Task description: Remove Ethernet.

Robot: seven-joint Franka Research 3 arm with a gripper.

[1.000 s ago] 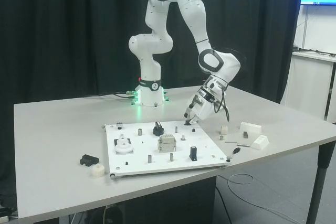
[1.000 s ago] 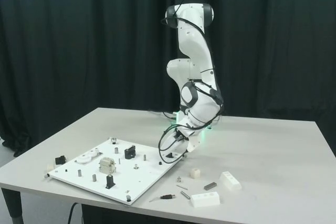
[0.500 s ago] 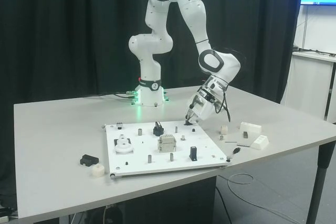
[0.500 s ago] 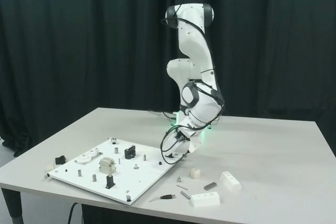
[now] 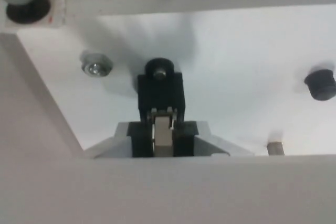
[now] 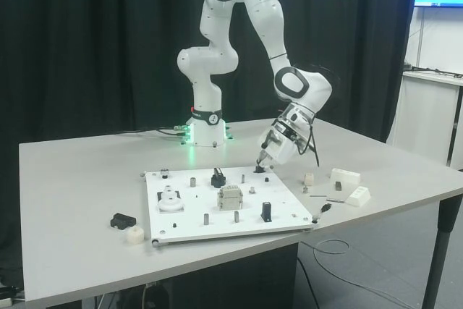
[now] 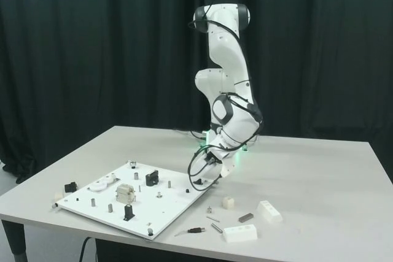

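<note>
The Ethernet plug (image 5: 163,136) is a small pale connector standing in a black socket (image 5: 160,95) near the far right corner of the white board (image 6: 217,215). My gripper (image 5: 161,142) is shut on the plug, with a black finger (image 5: 138,139) pressed against each side. From the room, the gripper (image 6: 262,158) tilts down just above the socket (image 6: 259,169). The second room view shows the gripper (image 7: 206,172) over the board's (image 7: 104,210) back corner.
A screw (image 5: 96,67), a black stud (image 5: 321,83) and a grey peg (image 5: 274,148) stand near the socket. The board carries a grey connector block (image 6: 229,197) and black brackets (image 6: 266,211). White blocks (image 6: 357,195) and small loose parts lie on the table to the right.
The gripper has crept slightly upward and back from the board while staying shut on the plug. Nothing else on the board or table has moved.
</note>
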